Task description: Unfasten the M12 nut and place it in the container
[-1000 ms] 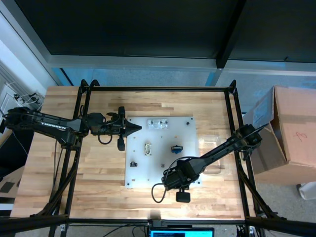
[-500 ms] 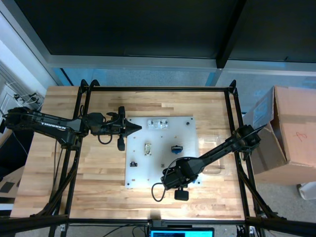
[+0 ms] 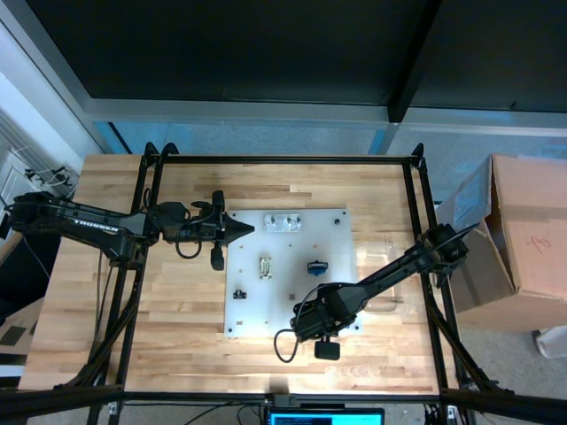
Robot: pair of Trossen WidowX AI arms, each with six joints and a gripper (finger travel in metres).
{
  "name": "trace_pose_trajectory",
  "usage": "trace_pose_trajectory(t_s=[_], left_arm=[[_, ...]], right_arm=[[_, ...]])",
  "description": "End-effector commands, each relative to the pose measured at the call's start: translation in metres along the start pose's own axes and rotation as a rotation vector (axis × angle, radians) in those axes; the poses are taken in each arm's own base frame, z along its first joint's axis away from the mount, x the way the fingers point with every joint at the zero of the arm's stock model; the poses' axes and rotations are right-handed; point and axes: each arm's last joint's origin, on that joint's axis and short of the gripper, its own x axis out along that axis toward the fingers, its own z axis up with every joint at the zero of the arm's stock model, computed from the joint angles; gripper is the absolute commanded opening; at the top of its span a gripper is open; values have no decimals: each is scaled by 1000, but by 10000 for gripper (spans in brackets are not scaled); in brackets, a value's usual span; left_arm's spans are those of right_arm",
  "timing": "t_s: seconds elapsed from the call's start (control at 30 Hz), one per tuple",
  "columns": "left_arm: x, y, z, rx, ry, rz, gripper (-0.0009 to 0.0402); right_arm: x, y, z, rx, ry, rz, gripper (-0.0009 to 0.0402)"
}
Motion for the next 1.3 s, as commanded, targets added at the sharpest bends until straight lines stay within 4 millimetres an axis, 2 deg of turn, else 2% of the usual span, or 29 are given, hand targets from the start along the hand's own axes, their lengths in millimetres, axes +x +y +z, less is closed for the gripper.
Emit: trace_pose_trajectory(t_s=[0.03, 0.1, 0.2, 0.5, 0.7, 0.83, 1.0, 1.17, 1.3], left_arm=[[0, 0, 0, 0, 0, 0, 0], [0, 0, 0, 0, 0, 0, 0], [0, 0, 0, 0, 0, 0, 0], [0, 0, -2, 2, 23, 0, 0], [0, 0, -2, 1, 21, 1, 0], [0, 0, -2, 2, 24, 2, 0], [0, 0, -2, 1, 20, 2, 0], [0, 0, -2, 2, 22, 1, 0], [0, 0, -2, 2, 22, 2, 0]], right_arm=[[-3, -3, -1, 4, -12, -51, 0], [-9, -9, -4, 57, -59, -202, 0], [-20, -10, -5, 60, -76, -261, 0], [-25, -7, -7, 88, -50, -203, 0], [-39, -5, -5, 326, -64, -108, 9], [-45, -3, -4, 453, -32, -40, 52], [-45, -5, -3, 582, -45, -45, 128], [-43, -7, -1, 623, -58, -56, 199], [-38, -7, 2, 636, -60, -64, 238]])
